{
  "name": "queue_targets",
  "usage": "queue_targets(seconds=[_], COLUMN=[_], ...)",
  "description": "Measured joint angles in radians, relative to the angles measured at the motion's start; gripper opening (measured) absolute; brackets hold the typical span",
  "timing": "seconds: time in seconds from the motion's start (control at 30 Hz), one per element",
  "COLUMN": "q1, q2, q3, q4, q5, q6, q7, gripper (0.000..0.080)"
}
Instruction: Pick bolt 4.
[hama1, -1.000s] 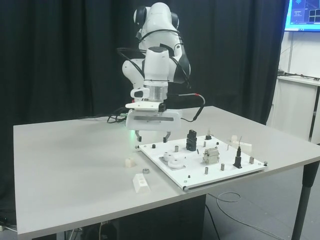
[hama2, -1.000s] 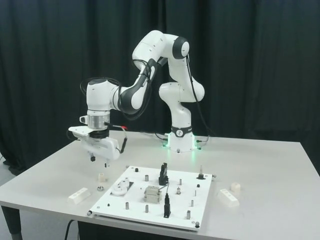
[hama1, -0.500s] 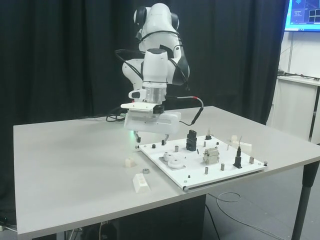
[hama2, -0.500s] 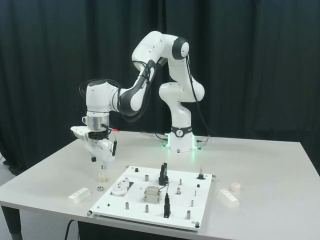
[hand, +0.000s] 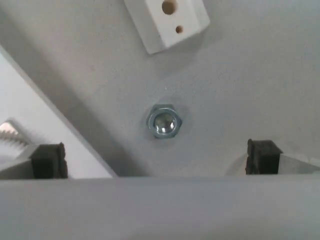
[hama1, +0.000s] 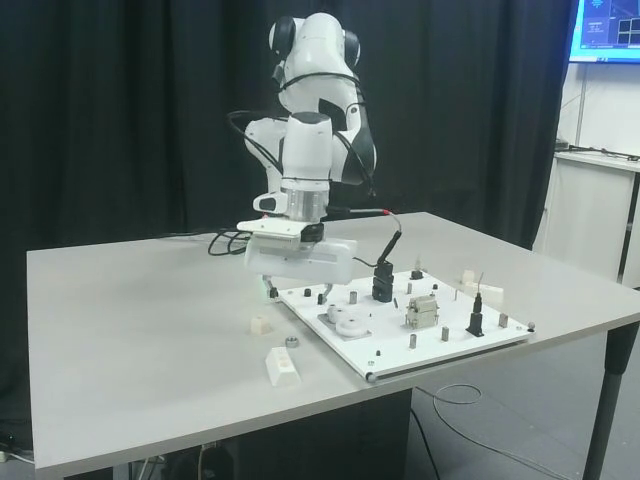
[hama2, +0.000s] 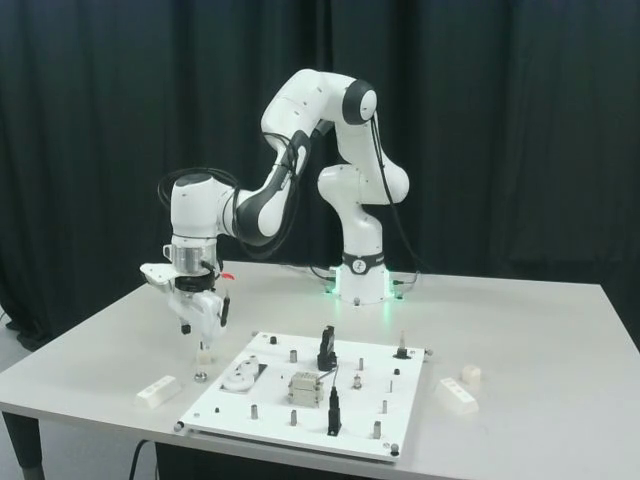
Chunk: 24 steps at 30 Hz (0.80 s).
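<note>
While the bolt (hand: 165, 121) lies on the grey table (hama1: 140, 310) just beside the white board (hama1: 400, 325) and near a small white block (hand: 167, 21), the gripper (hand: 155, 160) hangs open above it, one finger (hand: 262, 156) on each side.

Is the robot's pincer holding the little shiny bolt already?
No, the small metal hexagonal bolt lies alone on the grey table, with the open pincer above it and both black fingertips apart from it.
</note>
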Motion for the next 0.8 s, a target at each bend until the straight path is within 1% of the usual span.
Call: queue_targets(seconds=[0.1,0.3,0.67,0.8], q1=[0.0,-0.003,-0.006,-0.006], q2=[0.011,0.027,0.052,0.061], q3=[0.0,0.0,0.0,0.0], q4=[-0.001,-0.007,-0.011,-0.012], q5=[0.01,0.048,0.077,0.082], q6=[0.011,0.036,0.054,0.056], q7=[0.0,0.0,0.0,0.0], gripper=[0.08,0.08,0.08,0.08])
